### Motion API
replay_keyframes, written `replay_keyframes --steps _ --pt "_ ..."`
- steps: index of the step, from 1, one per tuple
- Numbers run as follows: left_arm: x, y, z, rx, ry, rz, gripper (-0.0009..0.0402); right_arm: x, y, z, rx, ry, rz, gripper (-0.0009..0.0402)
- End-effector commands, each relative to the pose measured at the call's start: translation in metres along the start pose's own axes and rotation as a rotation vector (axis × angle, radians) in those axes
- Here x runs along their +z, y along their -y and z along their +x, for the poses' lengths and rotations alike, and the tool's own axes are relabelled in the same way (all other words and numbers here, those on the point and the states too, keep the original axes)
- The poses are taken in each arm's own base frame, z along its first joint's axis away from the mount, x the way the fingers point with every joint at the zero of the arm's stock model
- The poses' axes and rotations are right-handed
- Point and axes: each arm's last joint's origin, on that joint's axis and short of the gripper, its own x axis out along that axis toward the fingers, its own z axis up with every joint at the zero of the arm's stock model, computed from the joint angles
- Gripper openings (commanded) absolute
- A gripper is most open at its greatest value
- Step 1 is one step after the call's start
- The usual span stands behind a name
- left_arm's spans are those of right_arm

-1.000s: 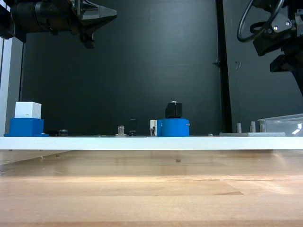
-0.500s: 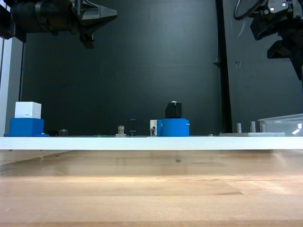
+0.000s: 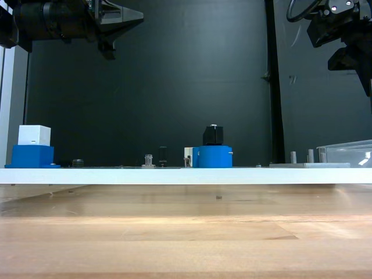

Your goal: Pick the 16mm cylinder and place it in the taskboard

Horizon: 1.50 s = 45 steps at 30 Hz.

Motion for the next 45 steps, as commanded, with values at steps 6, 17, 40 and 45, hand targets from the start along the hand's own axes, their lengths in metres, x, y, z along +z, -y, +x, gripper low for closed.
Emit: replay_keyframes --steps 6,17,40,45 --pt "0.0 0.0 0.0 0.0 0.0 0.0 0.0 0.002 -0.001 0.002 -0.001 -0.001 0.0 0.002" --pt "0.0 0.0 0.0 0.0 0.0 0.0 0.0 0.009 -0.007 0.008 0.01 0.011 -0.005 0.002" --pt "0.0 0.0 0.0 0.0 0.0 0.0 0.0 0.052 -0.035 0.012 0.004 0.007 -0.125 0.002" --pt "0.0 0.0 0.0 0.0 0.0 0.0 0.0 0.061 -0.041 0.018 0.01 0.019 -0.133 0.002"
